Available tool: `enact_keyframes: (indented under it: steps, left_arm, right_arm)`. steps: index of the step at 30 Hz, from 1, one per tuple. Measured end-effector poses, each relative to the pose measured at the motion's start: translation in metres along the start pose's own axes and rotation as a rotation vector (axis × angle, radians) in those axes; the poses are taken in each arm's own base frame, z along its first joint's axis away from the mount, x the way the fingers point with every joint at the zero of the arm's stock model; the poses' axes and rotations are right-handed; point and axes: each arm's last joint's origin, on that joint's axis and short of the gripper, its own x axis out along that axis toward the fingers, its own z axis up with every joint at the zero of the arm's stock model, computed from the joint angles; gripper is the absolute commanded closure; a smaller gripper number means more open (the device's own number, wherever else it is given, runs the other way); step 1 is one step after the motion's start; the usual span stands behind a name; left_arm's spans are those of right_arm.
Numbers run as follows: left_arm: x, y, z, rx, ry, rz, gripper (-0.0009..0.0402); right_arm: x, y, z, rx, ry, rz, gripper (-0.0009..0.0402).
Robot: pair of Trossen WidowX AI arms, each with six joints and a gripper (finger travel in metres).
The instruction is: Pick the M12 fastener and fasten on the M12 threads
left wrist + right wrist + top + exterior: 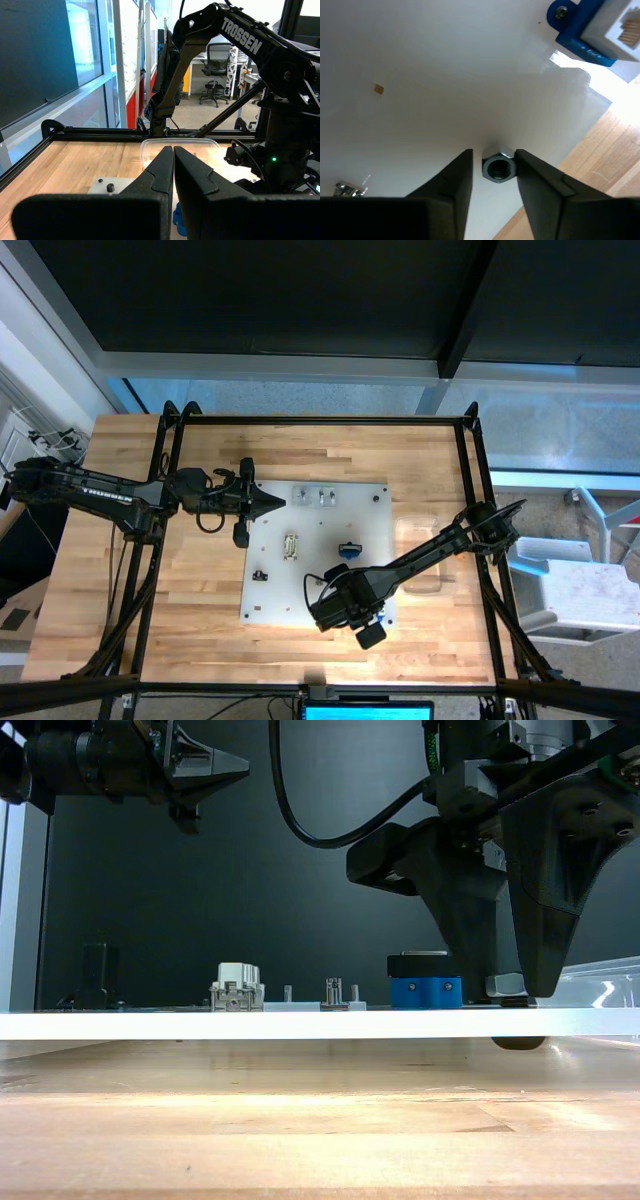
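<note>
Low view: right gripper [512, 992] spread around nut [504, 985], white board [200, 1023]; left gripper [235, 765] closed aloft.

White task board [275, 590] on a wooden tabletop [120, 540], ringed by a black frame [320, 420].

On the board, a blue block [350, 551] stands right of the middle, a silver connector housing [291, 545] left of it, two small silver fittings [313, 496] near the far edge, a black post [377, 495] at the far right corner and a small dark piece [259, 575] by the left edge. A clear container [415, 530] lies on the wood just beside the board's right edge. A lit screen [368, 710] shows at the tabletop's near edge, and an office chair [218, 52] stands in the room beyond.
</note>
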Motion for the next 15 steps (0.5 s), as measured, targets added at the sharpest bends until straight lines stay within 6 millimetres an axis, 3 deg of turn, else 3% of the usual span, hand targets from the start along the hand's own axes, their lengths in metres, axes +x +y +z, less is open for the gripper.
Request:
enact_keyframes:
  steps: [8, 15]
  left_arm:
    - [0.000, 0.000, 0.000, 0.000, 0.000, 0.000, 0.0393]
    - [0.000, 0.000, 0.000, 0.000, 0.000, 0.000, 0.0393]
  right_arm:
    - [-0.008, 0.000, 0.001, 0.000, 0.017, 0.004, 0.0250]
    - [-0.034, -0.001, 0.004, -0.019, 0.083, -0.018, 0.0263]
